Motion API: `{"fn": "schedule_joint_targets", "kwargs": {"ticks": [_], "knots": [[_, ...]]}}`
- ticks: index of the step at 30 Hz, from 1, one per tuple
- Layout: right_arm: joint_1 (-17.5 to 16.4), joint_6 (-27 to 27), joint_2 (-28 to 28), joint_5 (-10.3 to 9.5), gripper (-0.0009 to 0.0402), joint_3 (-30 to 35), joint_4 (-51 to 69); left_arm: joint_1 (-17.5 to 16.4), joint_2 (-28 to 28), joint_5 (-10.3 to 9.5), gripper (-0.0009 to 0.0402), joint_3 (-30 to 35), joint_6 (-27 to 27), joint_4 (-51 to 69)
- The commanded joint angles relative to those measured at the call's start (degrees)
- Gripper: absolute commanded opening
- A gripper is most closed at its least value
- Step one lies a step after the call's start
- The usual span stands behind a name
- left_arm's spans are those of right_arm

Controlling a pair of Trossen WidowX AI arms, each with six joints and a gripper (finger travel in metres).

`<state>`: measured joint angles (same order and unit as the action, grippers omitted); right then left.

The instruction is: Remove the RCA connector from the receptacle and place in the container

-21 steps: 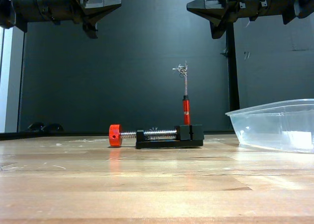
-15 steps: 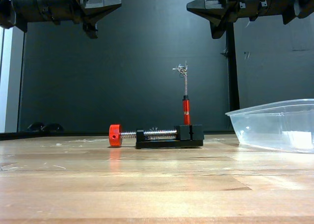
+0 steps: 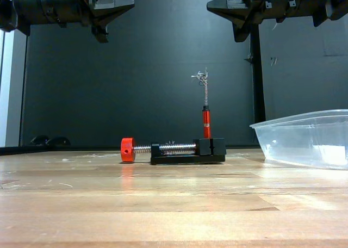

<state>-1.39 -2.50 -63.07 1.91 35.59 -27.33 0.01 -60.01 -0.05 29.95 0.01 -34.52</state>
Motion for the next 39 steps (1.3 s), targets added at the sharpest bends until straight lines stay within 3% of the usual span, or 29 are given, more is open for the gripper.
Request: {"fn": "schedule_joint_targets", "kwargs": {"ticks": [1,4,12,20,23,26,35,39], "knots": [[-0.04,-1.64,-0.04,-0.13,0.0,0.42,0.07,0.0,0.0,0.02,0.0,0.0,0.0,-0.02],[-0.13,-3.5,-0.04,-1.01,0.0,2.25,4.72,0.0,0.0,0.02,0.0,0.0,0.0,-0.02],[-0.94,-3.08,-1.7,-1.09,0.0,13.75,34.29,0.0,0.0,0.02,0.0,0.0,0.0,-0.02],[-2.82,-2.51,-9.16,-0.98,0.0,26.21,58.49,0.0,0.0,0.02,0.0,0.0,0.0,-0.04],[-3.58,-2.51,-12.87,-0.83,0.0002,29.7,64.08,0.0,0.0,0.02,0.0,0.0,0.0,-0.02],[-4.52,-2.56,-16.63,0.61,0.0014,32.7,68.39,0.0,0.0,0.02,0.0,0.0,0.0,-0.02],[-6.16,-3.3,-25.66,1.75,0.0084,39.65,72.08,0.0,0.0,0.02,0.0,0.0,0.0,-0.02],[-6.75,-3.54,-29.49,4.61,0.0124,43.69,75.06,0.0,0.0,0.02,0.0,0.0,0.0,-0.02]]}}
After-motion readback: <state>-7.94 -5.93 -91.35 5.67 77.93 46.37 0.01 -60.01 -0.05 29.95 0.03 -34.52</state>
